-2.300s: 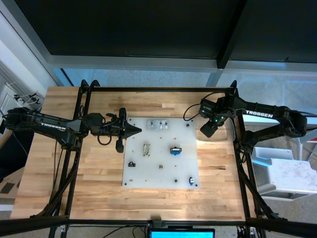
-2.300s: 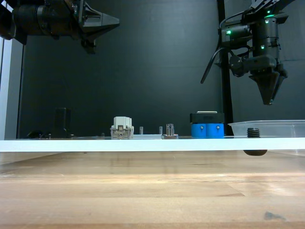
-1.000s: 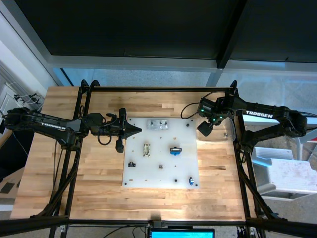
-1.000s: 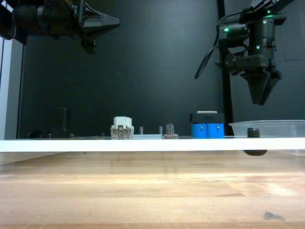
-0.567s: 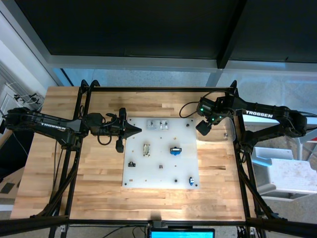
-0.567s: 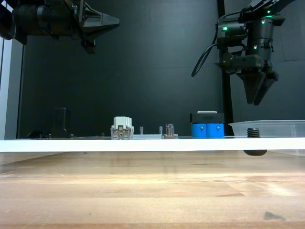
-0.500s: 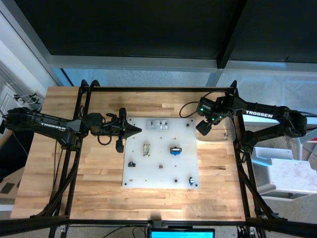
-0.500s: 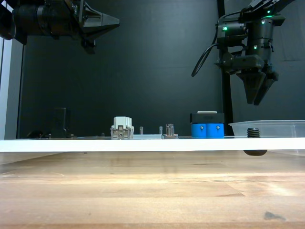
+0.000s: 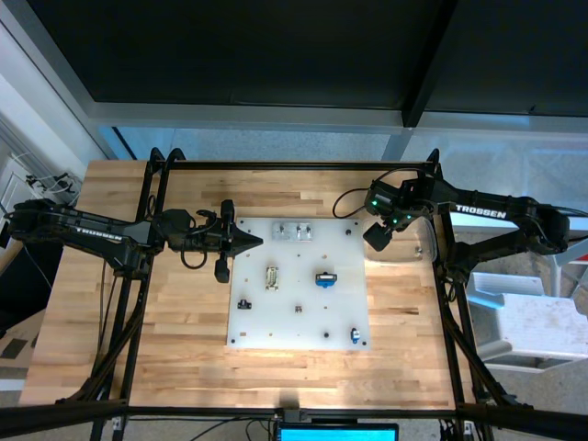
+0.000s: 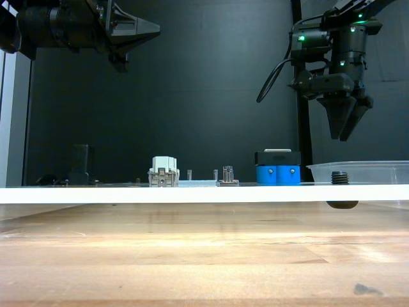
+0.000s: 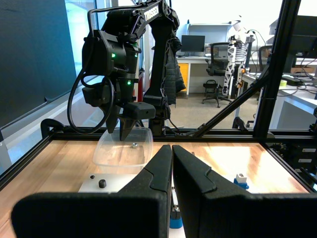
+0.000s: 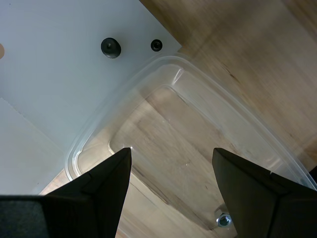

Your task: Unfasten the M12 fastener and place in the container

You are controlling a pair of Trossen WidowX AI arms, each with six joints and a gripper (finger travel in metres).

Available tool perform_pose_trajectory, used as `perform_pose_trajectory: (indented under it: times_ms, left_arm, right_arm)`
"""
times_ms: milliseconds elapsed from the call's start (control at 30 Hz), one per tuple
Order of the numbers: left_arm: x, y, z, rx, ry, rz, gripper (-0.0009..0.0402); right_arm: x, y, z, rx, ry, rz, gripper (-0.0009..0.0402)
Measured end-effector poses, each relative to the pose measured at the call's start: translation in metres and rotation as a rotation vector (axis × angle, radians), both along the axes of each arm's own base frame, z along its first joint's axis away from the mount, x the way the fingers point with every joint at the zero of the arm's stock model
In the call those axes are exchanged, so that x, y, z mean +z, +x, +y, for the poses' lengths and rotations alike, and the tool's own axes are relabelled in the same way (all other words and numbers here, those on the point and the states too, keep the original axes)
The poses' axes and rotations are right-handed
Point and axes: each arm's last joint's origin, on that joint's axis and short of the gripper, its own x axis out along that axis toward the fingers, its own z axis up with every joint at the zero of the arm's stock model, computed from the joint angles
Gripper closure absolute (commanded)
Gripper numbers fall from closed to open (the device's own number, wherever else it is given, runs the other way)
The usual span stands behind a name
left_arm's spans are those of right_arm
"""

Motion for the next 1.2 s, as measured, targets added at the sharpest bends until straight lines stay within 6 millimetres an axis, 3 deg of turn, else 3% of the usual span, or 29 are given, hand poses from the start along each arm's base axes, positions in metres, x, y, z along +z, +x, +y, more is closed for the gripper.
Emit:
perform_pose_trajectory:
  times_ms: [1200]
  left_arm:
    - [-0.0001, 0.0000, 0.0000, 0.000, 0.000, 0.000, 0.0393]
  right_arm:
    - [0.0001, 0.0003, -0.0001, 0.000, -0.002, -0.003, 0.0165]
